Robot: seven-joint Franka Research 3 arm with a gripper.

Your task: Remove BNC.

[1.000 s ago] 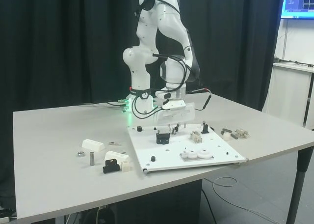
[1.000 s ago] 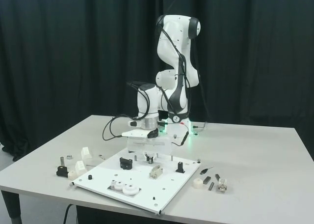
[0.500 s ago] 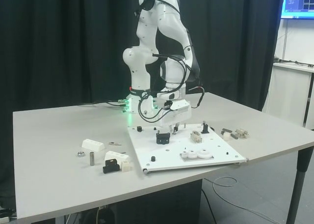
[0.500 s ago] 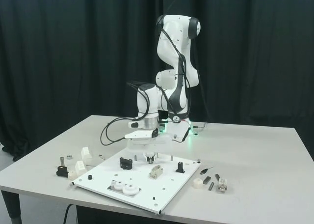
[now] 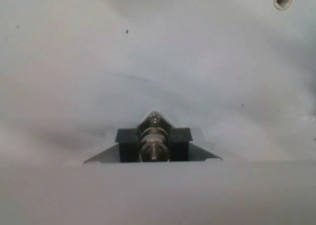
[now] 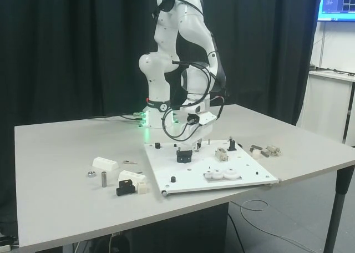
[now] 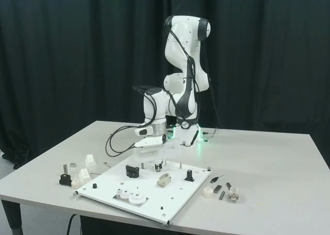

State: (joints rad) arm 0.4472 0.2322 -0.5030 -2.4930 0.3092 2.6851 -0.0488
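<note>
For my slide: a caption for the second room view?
White arm poised with its gripper over the BNC on the white board.

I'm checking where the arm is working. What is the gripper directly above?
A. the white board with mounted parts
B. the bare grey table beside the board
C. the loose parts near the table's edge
A: the gripper hangs over the white board, right above the metal connector in its black holder, which the wrist view also shows.

We can read no text, label or number; the wall screen (image 6: 337, 3) shows markings too small to make out.
</note>
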